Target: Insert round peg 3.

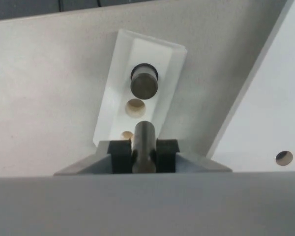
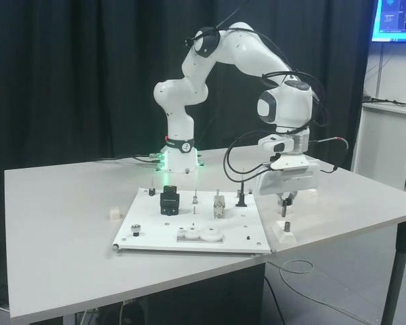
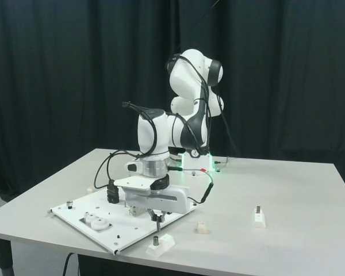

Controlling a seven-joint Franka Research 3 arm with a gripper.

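Hovering claw (image 1: 144, 153) over block (image 1: 137, 88) edge

No readable text in any view. Closest candidate — the screen (image 2: 398, 19) at the upper right of the first room view: it shows some lit graphics, but no characters can be made out. The black band (image 2: 177, 144) on the arm's base in that view carries a small white mark — too small to read. Wrist view and second room view: no labels, numbers or signs visible.
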